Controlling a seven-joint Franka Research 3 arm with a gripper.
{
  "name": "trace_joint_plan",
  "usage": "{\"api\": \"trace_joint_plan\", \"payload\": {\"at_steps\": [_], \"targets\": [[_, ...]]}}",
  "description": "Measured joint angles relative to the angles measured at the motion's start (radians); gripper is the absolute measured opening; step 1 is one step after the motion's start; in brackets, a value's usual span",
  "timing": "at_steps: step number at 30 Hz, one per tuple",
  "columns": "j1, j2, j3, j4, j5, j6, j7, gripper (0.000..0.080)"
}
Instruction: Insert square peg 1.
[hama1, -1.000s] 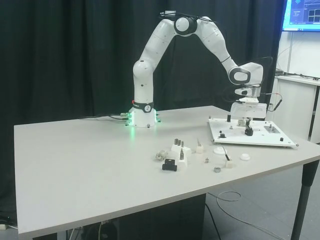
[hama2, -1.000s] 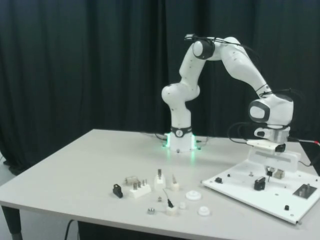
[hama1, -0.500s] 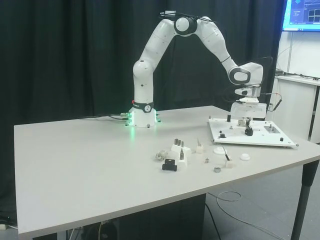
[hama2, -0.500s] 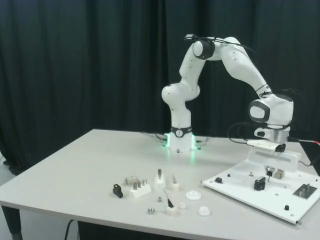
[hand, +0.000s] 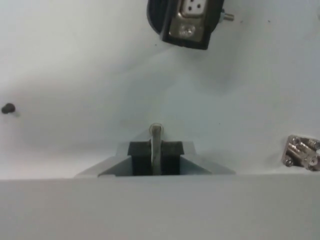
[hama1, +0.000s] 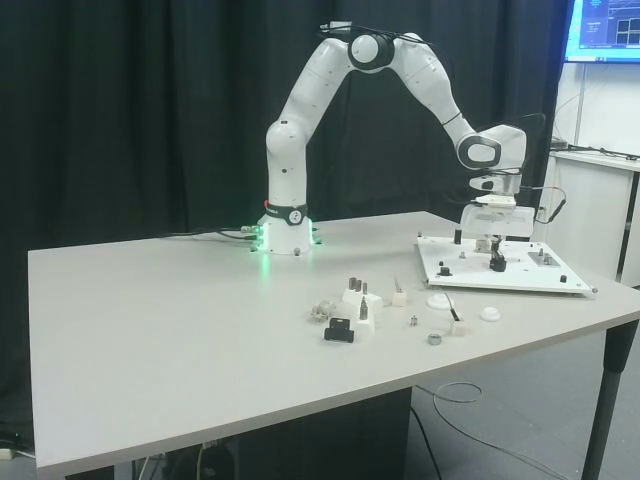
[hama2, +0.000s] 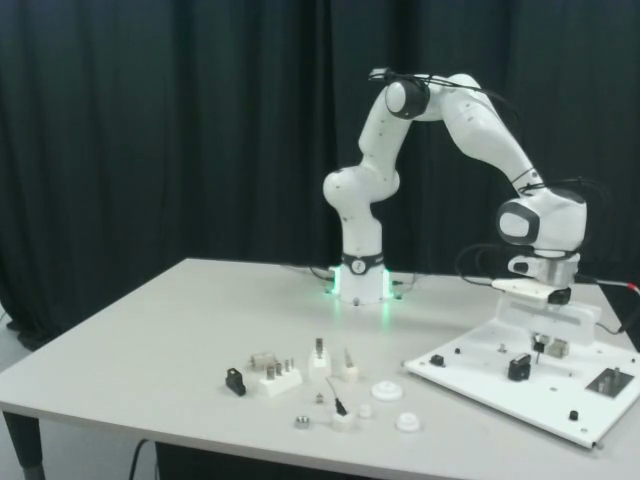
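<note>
The smooth white seven-joint robot arm (hama1: 330, 75) has rounded links with grey joint caps. A black band rings its base (hama1: 282, 232), which glows green. Thin black cables (hama2: 470, 262) loop beside its white wrist housing (hama2: 542, 222).

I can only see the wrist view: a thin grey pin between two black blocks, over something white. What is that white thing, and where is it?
Observer: It is a white board lying at one end of a grey table. The gripper hangs just above it, holding the square peg.
Operator: Is anything else on the table?
Observer: Yes, a cluster of small loose parts lies off the board, nearer the table's front edge.
Operator: And the arm itself?
Observer: It is white, arched high over the table, and its base glows green.
</note>
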Motion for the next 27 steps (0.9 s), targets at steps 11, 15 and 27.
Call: {"api": "trace_joint_plan", "payload": {"at_steps": [11, 15, 27], "targets": [[0.008, 0.002, -0.012, 0.0, 0.028, 0.001, 0.059, 0.0035], [0.019, 0.003, -0.024, 0.0, 0.036, 0.001, 0.075, 0.0035], [0.074, 0.008, -0.076, 0.0, 0.055, 0.002, 0.083, 0.0035]]}}
